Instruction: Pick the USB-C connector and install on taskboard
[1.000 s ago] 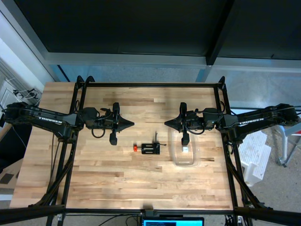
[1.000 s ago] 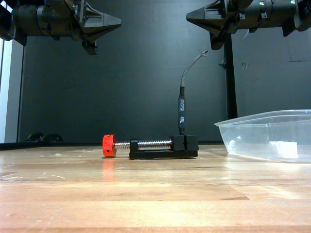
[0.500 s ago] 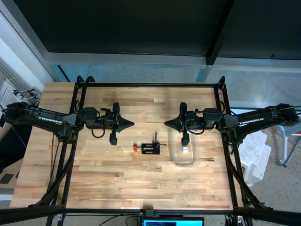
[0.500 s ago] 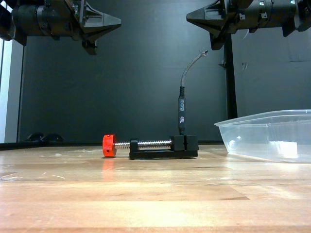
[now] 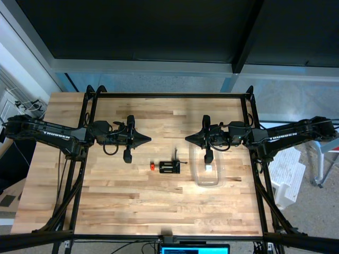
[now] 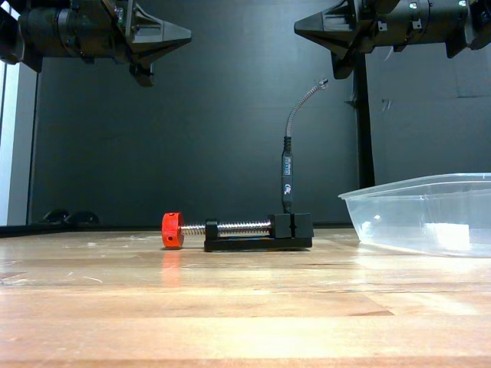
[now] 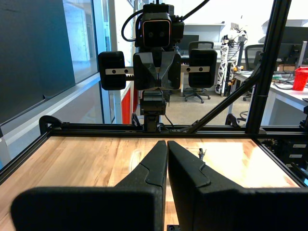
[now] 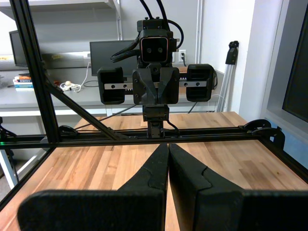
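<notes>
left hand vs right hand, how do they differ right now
The left hand hangs left of the taskboard, over bare table; the right hand hangs to its right, nearer the clear tray. The left hand points rightward in the high view, the right hand leftward. Both are raised well above the table, shut and empty.

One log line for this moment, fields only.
left hand shut, raised, empty | right hand shut, raised near tray | USB-C connector upright on taskboard | no contact
</notes>
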